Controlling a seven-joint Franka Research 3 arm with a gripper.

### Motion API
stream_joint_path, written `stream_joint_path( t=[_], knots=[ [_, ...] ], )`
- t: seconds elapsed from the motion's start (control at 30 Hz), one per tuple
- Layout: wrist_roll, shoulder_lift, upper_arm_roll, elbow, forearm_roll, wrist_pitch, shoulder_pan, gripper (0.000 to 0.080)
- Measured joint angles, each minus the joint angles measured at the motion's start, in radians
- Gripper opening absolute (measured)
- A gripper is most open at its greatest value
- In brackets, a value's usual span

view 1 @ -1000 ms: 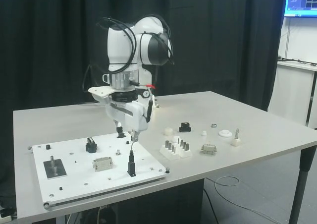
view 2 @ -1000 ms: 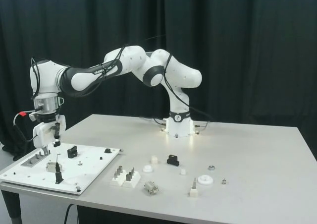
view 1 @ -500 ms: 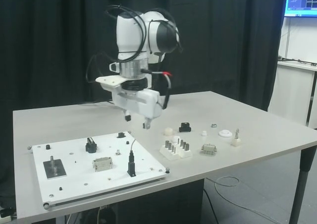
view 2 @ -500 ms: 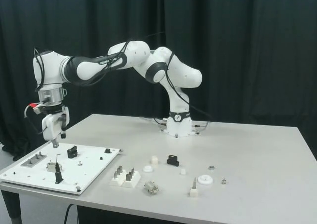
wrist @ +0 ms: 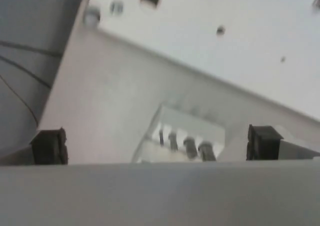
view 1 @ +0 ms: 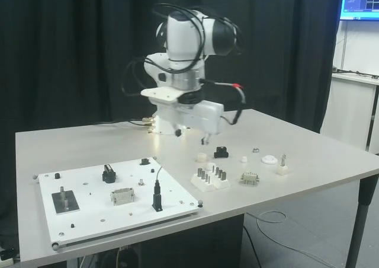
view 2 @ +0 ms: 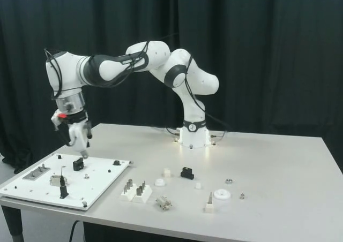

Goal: Pick D-SUB.

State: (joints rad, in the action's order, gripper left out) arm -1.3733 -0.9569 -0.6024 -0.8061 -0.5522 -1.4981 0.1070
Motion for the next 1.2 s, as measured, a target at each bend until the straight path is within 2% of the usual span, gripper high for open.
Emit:
stream_joint_path(
  t=[0.37, 0.57, 0.77, 0.9, 1.0, 1.07, 1.2],
  knots=[
    [0.074, 0.006, 0.002, -0.023, -0.009, 0.115, -0.092, 0.08],
    [0.153, 0.007, 0.002, -0.058, -0.009, 0.17, -0.148, 0.08],
    [0.212, 0.013, 0.004, -0.108, 0.002, 0.203, -0.204, 0.08],
    [0.237, 0.026, 0.013, -0.152, 0.028, 0.211, -0.237, 0.08],
    [0.243, 0.045, 0.032, -0.194, 0.061, 0.211, -0.255, 0.08],
    [0.244, 0.06, 0.053, -0.224, 0.089, 0.211, -0.262, 0.08],
    [0.243, 0.106, 0.124, -0.299, 0.166, 0.2, -0.261, 0.08]
  ],
)
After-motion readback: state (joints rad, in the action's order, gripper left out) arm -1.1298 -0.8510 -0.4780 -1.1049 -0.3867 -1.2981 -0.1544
